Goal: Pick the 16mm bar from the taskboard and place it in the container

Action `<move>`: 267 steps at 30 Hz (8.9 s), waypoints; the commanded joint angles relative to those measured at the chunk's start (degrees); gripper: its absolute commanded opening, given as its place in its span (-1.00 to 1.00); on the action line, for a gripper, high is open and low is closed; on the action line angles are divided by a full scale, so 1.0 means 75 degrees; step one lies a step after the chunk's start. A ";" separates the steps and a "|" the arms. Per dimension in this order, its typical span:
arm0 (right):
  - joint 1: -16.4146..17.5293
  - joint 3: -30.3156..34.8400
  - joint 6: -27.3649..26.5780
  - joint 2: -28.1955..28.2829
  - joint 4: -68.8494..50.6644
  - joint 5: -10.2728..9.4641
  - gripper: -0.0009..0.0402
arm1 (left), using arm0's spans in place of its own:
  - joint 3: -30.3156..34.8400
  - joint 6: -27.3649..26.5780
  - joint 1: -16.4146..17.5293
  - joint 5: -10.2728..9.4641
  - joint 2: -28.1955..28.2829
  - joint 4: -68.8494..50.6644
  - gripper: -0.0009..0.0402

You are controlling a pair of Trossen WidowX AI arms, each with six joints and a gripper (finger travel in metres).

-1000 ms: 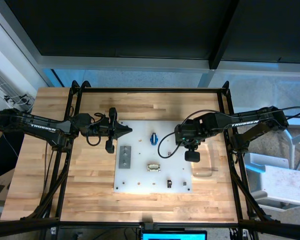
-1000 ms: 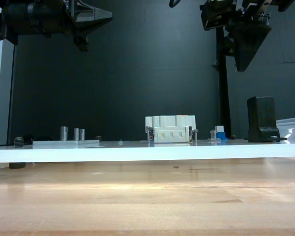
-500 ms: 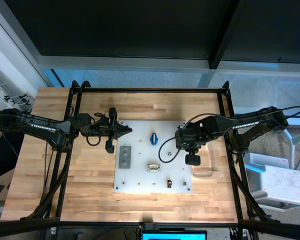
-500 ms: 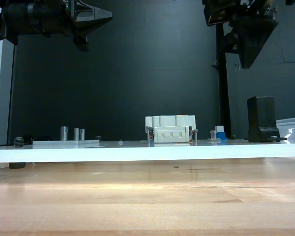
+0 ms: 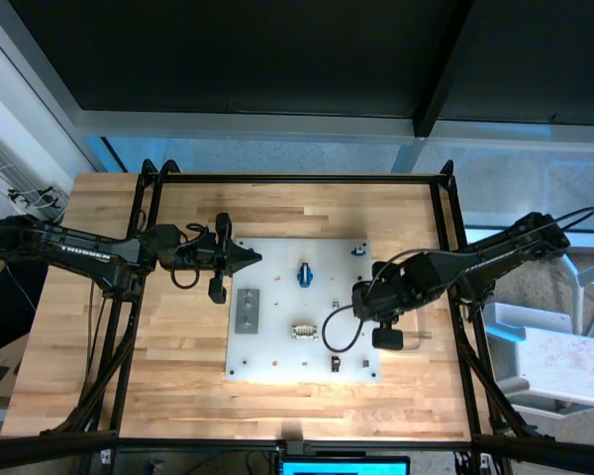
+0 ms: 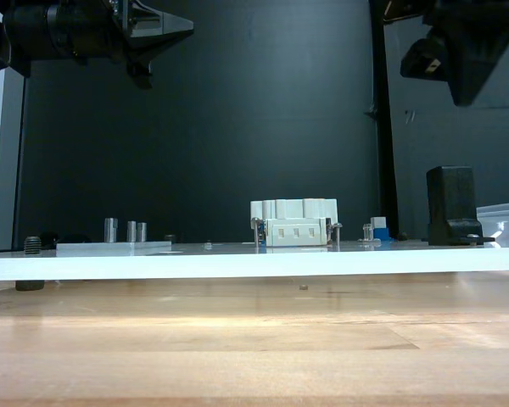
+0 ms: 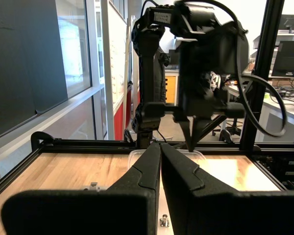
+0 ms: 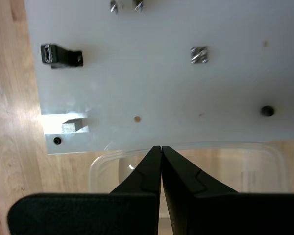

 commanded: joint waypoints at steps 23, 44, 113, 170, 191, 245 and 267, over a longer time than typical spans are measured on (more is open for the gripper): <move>0.1361 0.0883 0.1282 0.1402 0.0058 -0.0061 -0.96 | 0.0003 0.0003 0.0003 0.0000 0.0003 0.0000 -0.96; 0.1737 0.0866 0.1568 0.1897 0.0286 -0.0058 -0.18 | 0.0003 0.0003 0.0003 0.0000 0.0003 0.0000 -0.96; 0.1970 -0.0737 0.1306 0.2361 0.2480 0.0160 0.06 | 0.0003 0.0003 0.0000 0.0000 0.0003 0.0000 -0.96; 0.1964 0.0312 0.1282 0.1818 0.0935 0.0166 -0.87 | 0.0003 0.0003 0.0000 0.0000 0.0003 0.0000 -0.96; 0.1827 0.0551 0.1163 0.1134 0.0402 0.0347 -0.87 | 0.0003 0.0003 0.0000 0.0000 0.0003 0.0000 -0.96; 0.1530 -0.3042 0.2766 -0.1536 0.0265 0.0347 -0.87 | 0.0003 0.0003 0.0003 0.0000 0.0003 0.0000 -0.96; 0.1533 -0.3045 0.2760 -0.1518 0.0586 0.0423 -0.36 | 0.0003 0.0003 0.0000 0.0000 0.0003 0.0000 -0.96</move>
